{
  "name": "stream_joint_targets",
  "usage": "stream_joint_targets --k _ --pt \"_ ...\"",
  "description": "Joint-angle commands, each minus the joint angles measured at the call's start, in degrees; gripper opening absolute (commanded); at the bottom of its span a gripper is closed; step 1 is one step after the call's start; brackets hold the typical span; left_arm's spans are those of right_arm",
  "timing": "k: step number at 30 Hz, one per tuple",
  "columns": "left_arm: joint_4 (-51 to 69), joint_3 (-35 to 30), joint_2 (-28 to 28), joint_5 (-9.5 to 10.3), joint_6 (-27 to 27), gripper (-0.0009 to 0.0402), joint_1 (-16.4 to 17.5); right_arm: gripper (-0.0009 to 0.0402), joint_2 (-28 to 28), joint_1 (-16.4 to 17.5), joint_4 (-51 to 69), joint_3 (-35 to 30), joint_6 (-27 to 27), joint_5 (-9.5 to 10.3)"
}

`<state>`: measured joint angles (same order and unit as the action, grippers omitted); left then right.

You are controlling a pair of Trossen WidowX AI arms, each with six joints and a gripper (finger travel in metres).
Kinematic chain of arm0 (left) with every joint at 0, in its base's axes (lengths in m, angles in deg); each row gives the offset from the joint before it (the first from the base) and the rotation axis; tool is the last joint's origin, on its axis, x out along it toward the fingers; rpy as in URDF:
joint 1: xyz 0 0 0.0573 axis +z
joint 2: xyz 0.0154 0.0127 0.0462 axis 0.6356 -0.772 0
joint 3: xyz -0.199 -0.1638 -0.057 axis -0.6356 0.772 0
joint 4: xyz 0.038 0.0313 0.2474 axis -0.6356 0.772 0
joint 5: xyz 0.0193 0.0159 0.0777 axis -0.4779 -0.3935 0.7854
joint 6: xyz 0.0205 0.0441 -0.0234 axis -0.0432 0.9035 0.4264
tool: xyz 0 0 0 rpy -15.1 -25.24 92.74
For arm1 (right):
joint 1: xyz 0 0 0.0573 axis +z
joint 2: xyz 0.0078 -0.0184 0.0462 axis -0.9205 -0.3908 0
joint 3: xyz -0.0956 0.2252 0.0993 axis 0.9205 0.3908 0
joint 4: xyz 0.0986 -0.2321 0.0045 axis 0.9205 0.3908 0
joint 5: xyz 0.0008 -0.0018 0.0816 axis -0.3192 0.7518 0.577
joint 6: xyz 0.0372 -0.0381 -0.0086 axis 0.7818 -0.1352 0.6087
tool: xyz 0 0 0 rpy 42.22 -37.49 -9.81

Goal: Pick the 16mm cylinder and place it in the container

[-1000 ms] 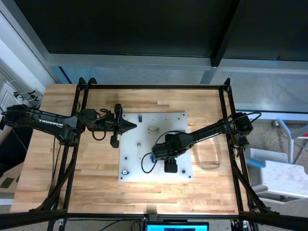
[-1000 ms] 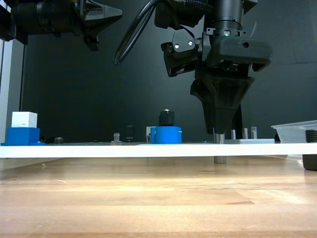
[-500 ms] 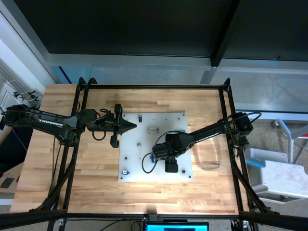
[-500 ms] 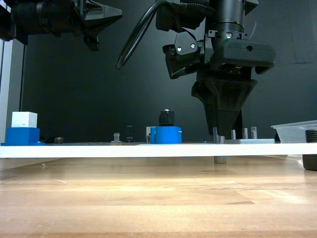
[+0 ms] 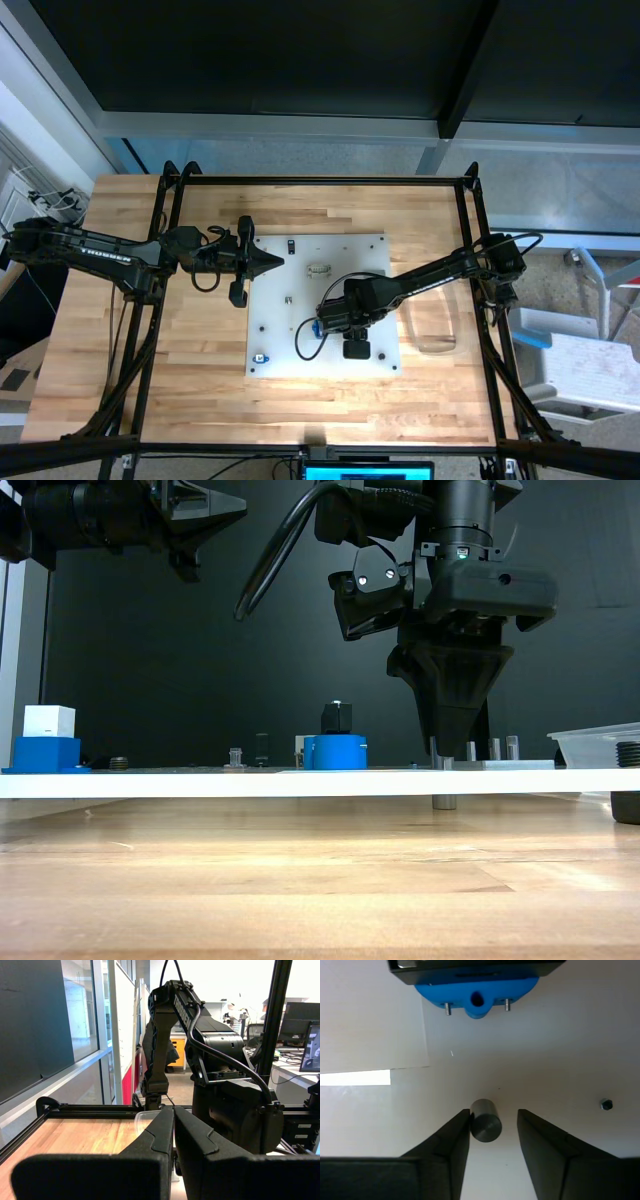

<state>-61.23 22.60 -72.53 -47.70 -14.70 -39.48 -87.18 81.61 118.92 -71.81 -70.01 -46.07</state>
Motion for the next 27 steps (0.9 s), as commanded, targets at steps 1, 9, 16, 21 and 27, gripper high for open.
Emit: stream_joint_targets --k 1,9,16,21,27 --pt "-0.02 -0.02 -0.02 0.00 0.02 0.0000 0.00 0.0096 -0.02 0.02 0.04 -0.02 -0.04 -0.09" --pt "-0.02 -0.02 -0.02 0.00 0.02 0.0000 0.00 0.0057 -0.02 0.02 0.02 -0.02 -0.02 -0.09" --pt "-0.02 -0.02 -0.02 0.00 0.02 0.0000 0.02 0.0038 -0.02 0.02 0.00 -0.02 0.00 -0.07" --pt "-0.02 -0.02 -0.02 0.00 0.02 0.0000 0.00 0.0030 0.11 0.00 0.02 -0.02 0.00 -0.07" --pt "-0.02 -0.02 -0.02 0.00 0.00 0.0000 0.02 0.0027 0.98 0.00 0.07 -0.02 0.00 -0.04"
